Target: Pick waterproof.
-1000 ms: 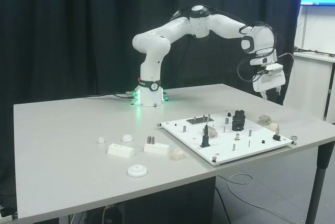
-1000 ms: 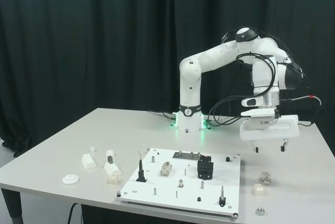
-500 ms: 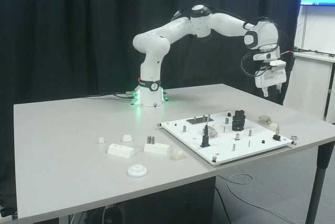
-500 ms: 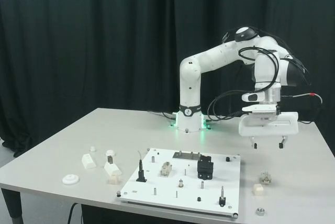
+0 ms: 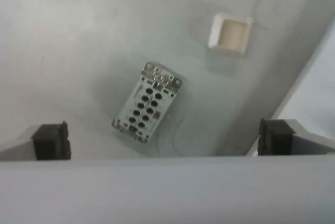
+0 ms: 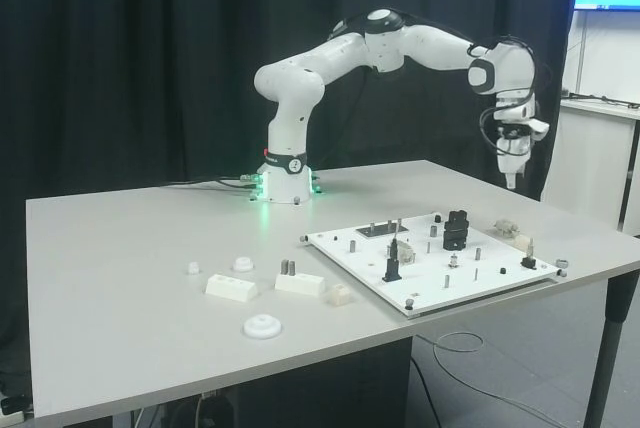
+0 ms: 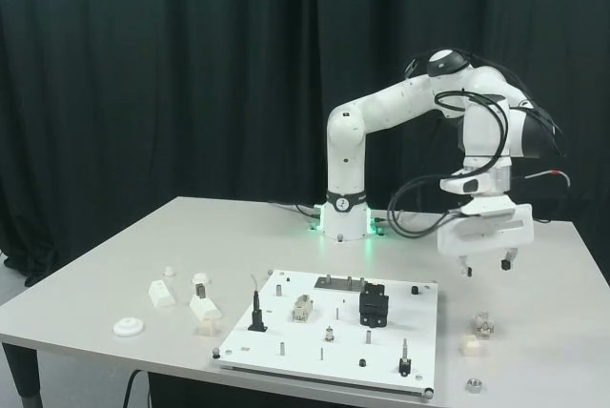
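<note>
We see a grey table [image 7: 114, 275] carrying the white arm's base [image 7: 346, 222] near its back edge. A white board [image 7: 329, 346] lies flat toward the front. To one side of it rest several small white blocks [image 7: 161, 294] and a white toothed disc [image 7: 129, 327]. On the other side, just off the board, lie a pale connector with two rows of dark holes [image 5: 146, 102], a small open-topped cube [image 5: 230, 34] and a nut [image 7: 472, 386].
</note>
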Action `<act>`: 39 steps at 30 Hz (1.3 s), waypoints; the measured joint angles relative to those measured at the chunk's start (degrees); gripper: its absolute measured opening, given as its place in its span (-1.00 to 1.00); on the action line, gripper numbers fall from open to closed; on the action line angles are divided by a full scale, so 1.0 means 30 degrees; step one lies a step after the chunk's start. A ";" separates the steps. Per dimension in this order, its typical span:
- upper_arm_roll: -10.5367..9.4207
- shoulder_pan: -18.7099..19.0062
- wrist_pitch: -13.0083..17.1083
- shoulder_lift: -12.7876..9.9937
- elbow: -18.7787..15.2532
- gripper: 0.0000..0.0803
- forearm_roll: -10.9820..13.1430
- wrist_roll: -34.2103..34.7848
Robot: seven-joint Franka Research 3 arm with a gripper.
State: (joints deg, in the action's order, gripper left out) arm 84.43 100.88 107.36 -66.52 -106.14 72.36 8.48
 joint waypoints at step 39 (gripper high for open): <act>-0.2369 -0.1648 0.0263 -0.0559 0.1483 0.99 -0.0555 -1.7819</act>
State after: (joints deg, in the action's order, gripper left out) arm 77.32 95.94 108.15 -68.20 -101.69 70.70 -44.98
